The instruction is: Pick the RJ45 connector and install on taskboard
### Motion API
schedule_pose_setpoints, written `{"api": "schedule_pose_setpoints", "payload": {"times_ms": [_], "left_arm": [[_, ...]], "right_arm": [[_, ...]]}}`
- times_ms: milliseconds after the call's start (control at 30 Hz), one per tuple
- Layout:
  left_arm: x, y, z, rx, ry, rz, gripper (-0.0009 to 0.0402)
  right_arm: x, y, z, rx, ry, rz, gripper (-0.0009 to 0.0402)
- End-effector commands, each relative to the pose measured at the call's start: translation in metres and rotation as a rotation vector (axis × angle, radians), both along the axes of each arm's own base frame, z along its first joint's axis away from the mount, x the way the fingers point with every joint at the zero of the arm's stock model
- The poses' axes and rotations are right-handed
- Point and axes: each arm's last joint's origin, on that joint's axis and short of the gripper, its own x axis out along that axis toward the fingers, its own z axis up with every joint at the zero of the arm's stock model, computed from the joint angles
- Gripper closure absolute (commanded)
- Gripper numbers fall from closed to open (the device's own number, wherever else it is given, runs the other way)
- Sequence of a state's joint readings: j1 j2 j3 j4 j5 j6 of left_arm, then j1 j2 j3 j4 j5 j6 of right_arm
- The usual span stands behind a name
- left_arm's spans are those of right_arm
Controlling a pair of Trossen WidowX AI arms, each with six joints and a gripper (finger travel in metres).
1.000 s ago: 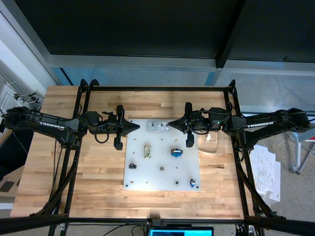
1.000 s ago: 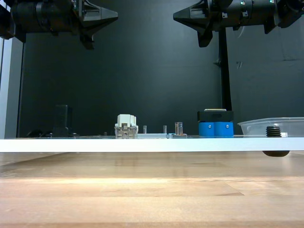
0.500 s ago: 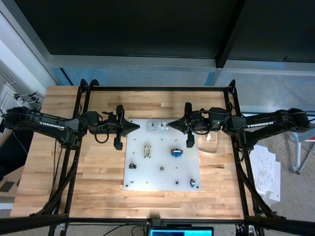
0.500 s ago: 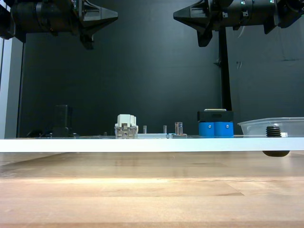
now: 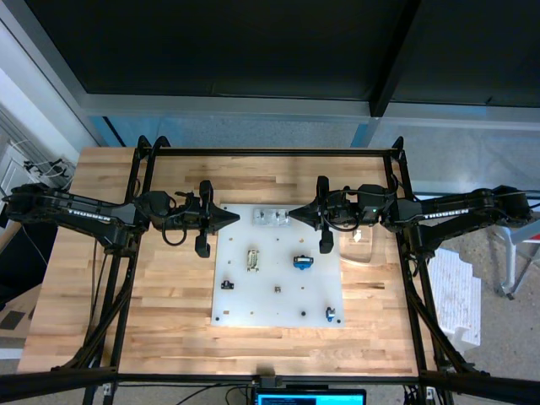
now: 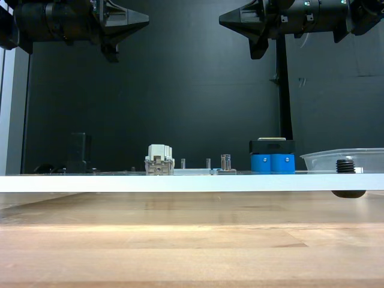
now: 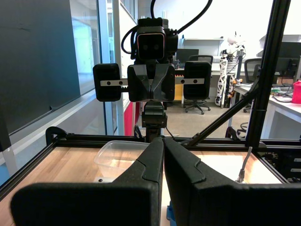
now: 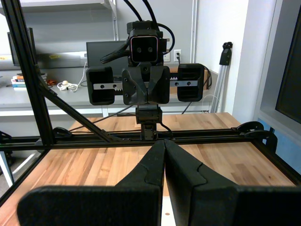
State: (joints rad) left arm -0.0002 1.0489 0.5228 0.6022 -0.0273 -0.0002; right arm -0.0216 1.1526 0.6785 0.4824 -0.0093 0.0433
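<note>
Connector: one, seemingly the grey piece atop the single blue jack at the white board's near right corner. Two pincers, left gripper and right gripper, hang above the board's far edge, fingers together.

The wooden table bears the white board and, just beside it, a clear tray.

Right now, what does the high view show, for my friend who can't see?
Two black robot arms hover over a white board, left pincer and right pincer shut and pointing at each other. A clear tray sits beside the board.
</note>
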Motion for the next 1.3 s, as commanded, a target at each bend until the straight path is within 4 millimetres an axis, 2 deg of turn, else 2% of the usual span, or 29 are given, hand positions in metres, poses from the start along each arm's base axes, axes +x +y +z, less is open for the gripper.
{"api": "schedule_pose_setpoints", "payload": {"times_ms": [33,1300], "left_arm": [[0.0001,0.0001,0.0,0.0,0.0,0.0,0.0393],[0.0001,0.0001,0.0,0.0,0.0,0.0,0.0393]], "right_arm": [[0.0002,0.0,0.0,0.001,0.0,0.0,0.0393],[0.0002,0.0,-0.0022,0.001,0.022,0.0,0.0393]]}}
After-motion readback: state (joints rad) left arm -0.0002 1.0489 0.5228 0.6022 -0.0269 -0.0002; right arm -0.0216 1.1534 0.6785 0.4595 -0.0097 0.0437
